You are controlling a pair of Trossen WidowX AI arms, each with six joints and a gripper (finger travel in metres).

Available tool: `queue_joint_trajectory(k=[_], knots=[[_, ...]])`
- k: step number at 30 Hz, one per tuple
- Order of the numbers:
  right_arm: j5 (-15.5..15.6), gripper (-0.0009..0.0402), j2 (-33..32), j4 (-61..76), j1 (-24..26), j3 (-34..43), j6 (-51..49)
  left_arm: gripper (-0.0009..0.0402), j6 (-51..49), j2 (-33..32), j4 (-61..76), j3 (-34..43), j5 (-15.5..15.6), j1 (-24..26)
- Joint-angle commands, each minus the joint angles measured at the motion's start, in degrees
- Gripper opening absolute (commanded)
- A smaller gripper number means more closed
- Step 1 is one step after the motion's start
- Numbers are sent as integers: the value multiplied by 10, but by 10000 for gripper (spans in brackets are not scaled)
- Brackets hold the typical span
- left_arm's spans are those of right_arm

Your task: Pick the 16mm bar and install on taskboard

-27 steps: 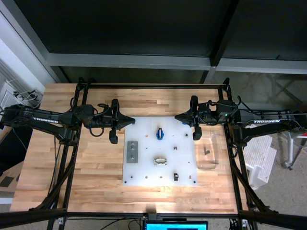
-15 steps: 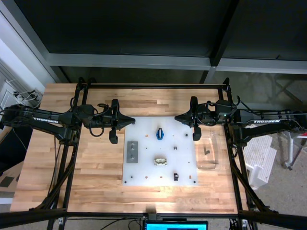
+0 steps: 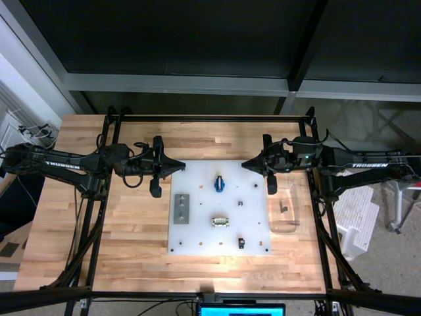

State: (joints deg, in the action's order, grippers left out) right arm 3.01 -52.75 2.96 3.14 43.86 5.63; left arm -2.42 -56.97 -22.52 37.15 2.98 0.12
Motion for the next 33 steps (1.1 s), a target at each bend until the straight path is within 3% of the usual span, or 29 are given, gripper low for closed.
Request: queue_joint_trajectory(k=[1, 16, 33], knots=[[-5, 0, 0, 104, -9, 36, 0, 0, 0, 0, 0, 0, 0, 0], [-35, 0, -21, 445, -66, 146, 15, 0, 0, 0, 0, 0, 0, 0], [-50, 0, -59, 640, -143, 152, 59, 0, 0, 0, 0, 0, 0, 0]])
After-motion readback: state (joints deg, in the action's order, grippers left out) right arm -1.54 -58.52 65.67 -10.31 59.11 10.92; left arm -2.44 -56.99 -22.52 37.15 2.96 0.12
